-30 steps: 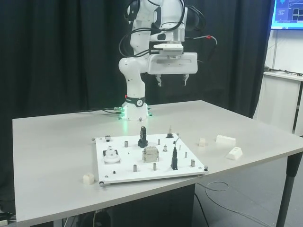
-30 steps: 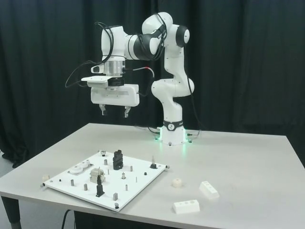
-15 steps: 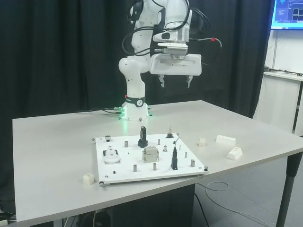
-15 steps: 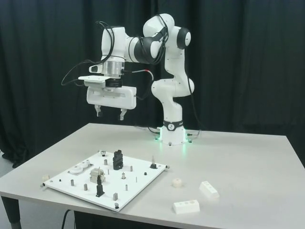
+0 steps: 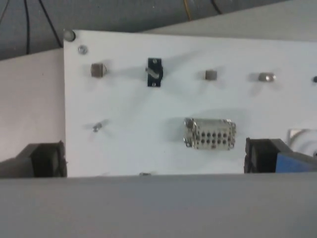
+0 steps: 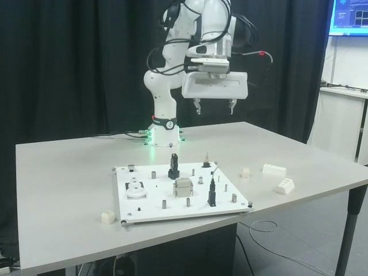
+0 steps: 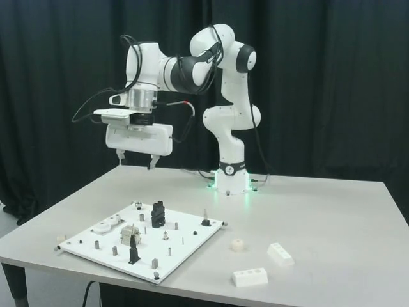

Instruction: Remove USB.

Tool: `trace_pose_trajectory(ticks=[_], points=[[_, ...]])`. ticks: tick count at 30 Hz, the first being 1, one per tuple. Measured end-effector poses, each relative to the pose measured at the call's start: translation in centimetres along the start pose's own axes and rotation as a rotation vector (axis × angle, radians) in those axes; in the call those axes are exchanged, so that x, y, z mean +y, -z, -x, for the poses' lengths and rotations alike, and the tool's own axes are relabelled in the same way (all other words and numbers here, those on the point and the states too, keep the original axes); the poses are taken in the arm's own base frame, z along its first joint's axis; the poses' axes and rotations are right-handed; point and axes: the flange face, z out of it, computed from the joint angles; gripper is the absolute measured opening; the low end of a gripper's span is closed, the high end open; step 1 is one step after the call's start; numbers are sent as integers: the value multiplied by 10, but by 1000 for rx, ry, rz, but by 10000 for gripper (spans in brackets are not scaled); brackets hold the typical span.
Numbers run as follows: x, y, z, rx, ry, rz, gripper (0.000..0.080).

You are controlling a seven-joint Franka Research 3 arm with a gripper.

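The USB plug (image 6: 211,193) is a black upright piece with a thin cable, standing in its socket near the front edge of the white board (image 6: 150,210). It also shows in the second room view as the USB plug (image 7: 133,251) and from above in the wrist view as the USB plug (image 5: 154,72). My gripper (image 6: 214,108) hangs high above the table, well above the board and apart from everything on it. Its fingers (image 5: 47,159) are open with nothing between them. The second room view shows the gripper (image 7: 136,162) pointing straight down.
The board also carries a grey multi-pin connector (image 6: 183,187), a black part (image 6: 173,167), a white round piece (image 6: 134,190) and several small posts. On the table lie white blocks (image 6: 274,169) (image 6: 285,186), a small white piece (image 6: 245,172) and a cube (image 6: 107,217).
The arm has swung the gripper sideways, rightward in the first room view and leftward in the second. It stays high, open and empty. Nothing on the board moved.
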Motion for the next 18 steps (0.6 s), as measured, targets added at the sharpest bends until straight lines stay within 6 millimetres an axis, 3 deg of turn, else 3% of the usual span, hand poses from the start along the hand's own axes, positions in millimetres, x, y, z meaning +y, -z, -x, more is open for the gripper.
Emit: trace_pose_trajectory(ticks=[18], points=[[-20,-51,-18,-34,48,21,800]])
